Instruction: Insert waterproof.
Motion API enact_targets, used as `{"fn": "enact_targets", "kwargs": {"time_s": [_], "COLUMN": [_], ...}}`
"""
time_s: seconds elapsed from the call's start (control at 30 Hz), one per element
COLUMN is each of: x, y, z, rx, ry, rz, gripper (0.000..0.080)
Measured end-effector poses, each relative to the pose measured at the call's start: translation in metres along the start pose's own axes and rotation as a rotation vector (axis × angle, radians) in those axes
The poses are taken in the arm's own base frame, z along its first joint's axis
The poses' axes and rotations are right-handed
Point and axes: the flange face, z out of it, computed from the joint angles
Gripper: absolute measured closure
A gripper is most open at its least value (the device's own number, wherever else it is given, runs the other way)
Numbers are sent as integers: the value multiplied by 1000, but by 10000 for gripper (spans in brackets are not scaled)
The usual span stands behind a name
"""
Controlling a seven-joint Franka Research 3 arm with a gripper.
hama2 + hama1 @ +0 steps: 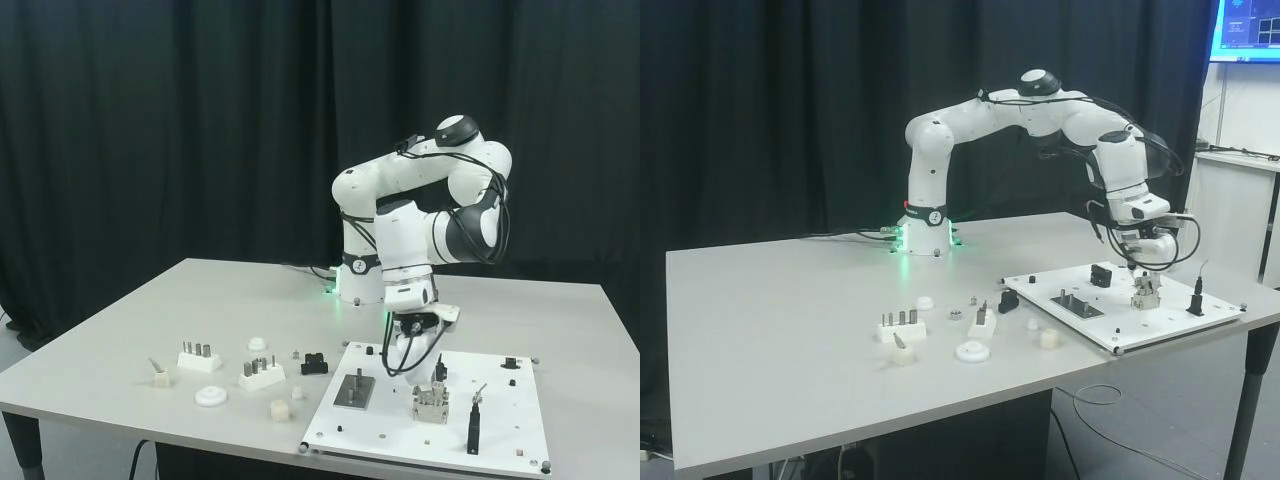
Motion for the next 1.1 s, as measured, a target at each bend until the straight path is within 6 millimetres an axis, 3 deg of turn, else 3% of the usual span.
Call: {"fn": "enact_targets", "kwargs": {"time_s": [1.1], "x": [0], "y": [0], "z": [0], "rx": [-3], "ry": [3], "rz": [30], "gripper": [489]}}
